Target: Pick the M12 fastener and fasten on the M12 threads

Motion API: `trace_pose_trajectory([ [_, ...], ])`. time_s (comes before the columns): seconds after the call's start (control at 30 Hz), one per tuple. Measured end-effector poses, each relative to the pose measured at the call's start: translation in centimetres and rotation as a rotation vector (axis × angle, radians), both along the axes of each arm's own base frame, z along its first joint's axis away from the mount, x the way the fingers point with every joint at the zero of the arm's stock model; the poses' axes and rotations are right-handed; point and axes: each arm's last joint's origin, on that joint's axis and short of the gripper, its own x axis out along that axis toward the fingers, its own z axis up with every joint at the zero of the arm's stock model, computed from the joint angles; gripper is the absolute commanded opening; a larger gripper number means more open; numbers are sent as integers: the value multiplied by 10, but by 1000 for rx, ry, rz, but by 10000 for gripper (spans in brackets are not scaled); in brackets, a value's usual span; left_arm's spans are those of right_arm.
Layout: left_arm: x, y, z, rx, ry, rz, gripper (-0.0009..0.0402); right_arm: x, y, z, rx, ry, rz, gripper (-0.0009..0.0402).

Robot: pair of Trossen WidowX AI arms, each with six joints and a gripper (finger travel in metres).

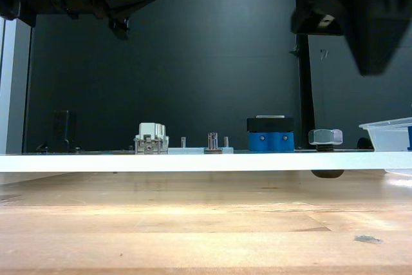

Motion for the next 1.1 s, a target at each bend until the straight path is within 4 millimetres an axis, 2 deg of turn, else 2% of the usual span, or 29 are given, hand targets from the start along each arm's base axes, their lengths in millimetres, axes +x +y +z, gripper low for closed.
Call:
trace_pose_trajectory([
  [0.63,0,0,0,0,-1,0,0,9,-8,-28,-43,-70,-76,0],
  [1.1,0,0,0,0,0,0,0,13,-12,-35,-71,-71,-83,0],
])
